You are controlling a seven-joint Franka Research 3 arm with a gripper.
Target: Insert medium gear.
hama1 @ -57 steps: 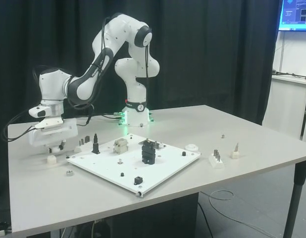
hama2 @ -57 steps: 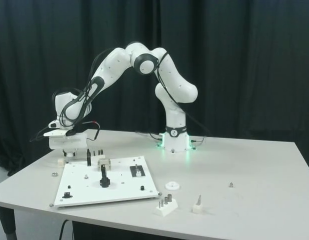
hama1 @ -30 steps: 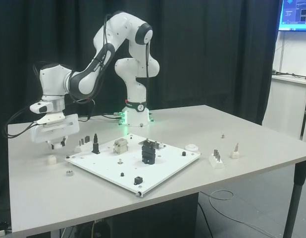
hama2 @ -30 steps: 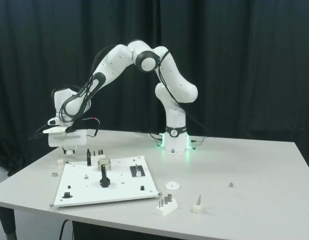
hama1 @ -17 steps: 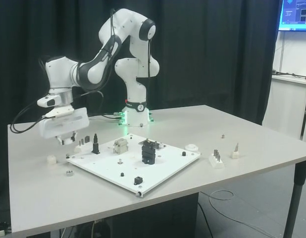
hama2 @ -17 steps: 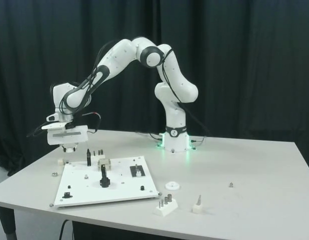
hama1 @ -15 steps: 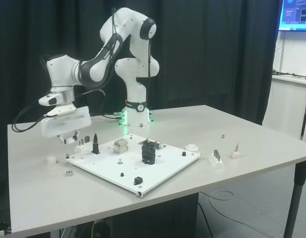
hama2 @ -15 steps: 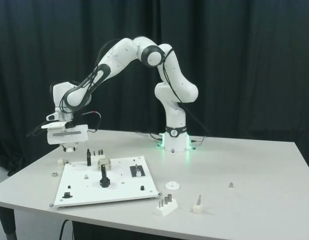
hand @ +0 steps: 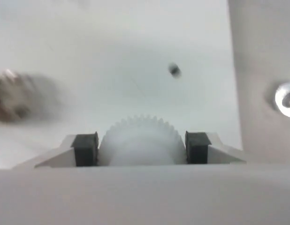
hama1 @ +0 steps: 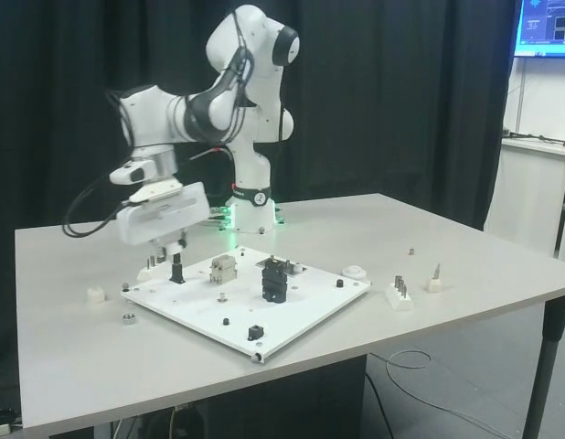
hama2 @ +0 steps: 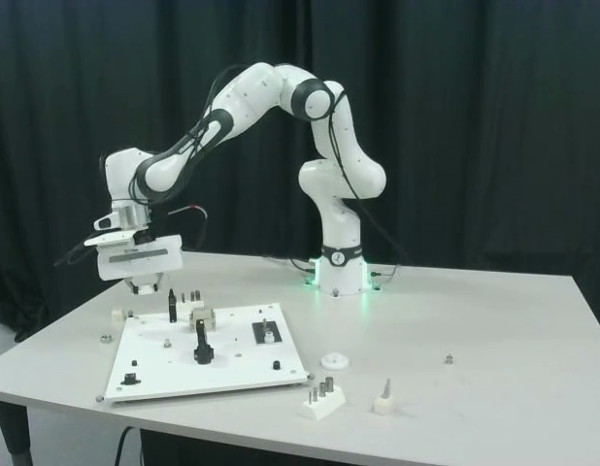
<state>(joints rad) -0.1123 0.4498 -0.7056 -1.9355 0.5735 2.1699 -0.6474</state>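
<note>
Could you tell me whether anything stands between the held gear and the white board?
Nothing visible does. The gripper holds the white gear in open air above the white board; which peg it goes on cannot be told.

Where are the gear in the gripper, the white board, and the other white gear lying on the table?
medium gear [hand: 142,140], wrist view, on its toothed face between the black pads.
white board [hama1: 301,306], first room view, on a bare patch of its top.
loose white gear [hama2: 334,361], second room view, on its flat top.
</note>
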